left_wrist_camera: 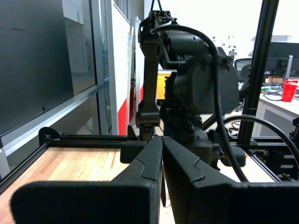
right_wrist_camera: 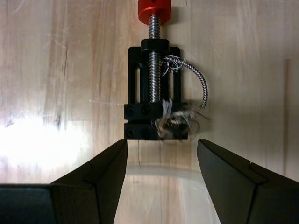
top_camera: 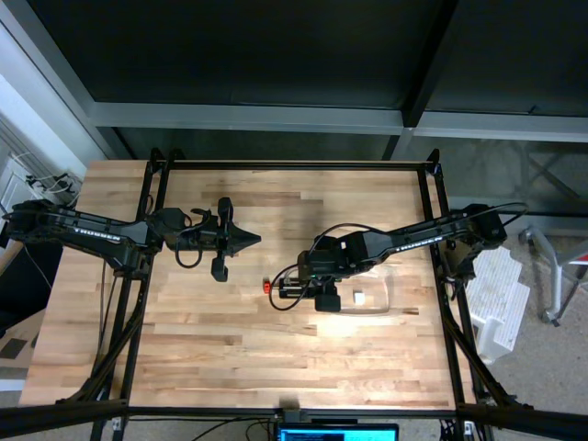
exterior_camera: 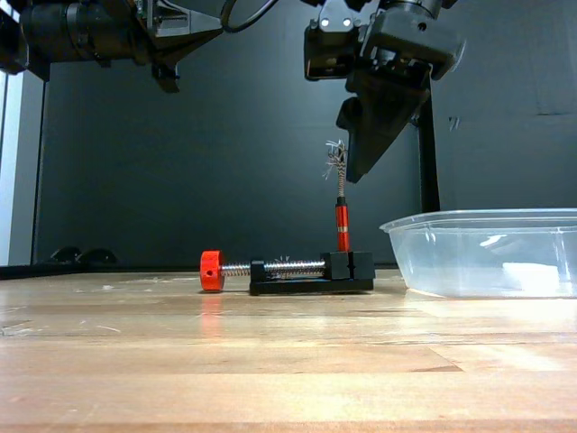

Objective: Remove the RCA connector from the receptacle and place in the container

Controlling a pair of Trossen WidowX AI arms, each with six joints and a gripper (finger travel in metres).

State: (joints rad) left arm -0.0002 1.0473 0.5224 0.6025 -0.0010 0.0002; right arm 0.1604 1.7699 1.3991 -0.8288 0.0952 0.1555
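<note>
**Workshop bench, dark backdrop: robot arm poised over a slender plug**

Pale wooden table [top_camera: 230,367] against a dark wall, seen from the near edge. At the left of the high view the left gripper [top_camera: 250,241] hangs parked well above the boards. Its two fingers are pressed flat together and hold nothing.

Toward the centre of the low view the receptacle [exterior_camera: 311,271] lies on the wood, its red knob [exterior_camera: 211,271] pointing left. From the block's right end the RCA connector [exterior_camera: 342,225] stands upright. Its red barrel is seated in the fixture, and a frayed braided wire [exterior_camera: 338,167] rises from the top.

Above it the right gripper [right_wrist_camera: 162,142] hovers with its fingers spread wide, grasping nothing. It does not appear to touch the plug.

Just right of the block sits the container [exterior_camera: 478,221], with a small white piece [exterior_camera: 527,275] lying inside.

From where I stand the plug looks very light and rigid along its barrel. The wire looks limp and likely to bend, slip or shed strands under a pinch. The surer hold is probably the red barrel just above the block, drawn straight up. The fixture itself looks light enough to rise with the plug if the fit is tight.
</note>
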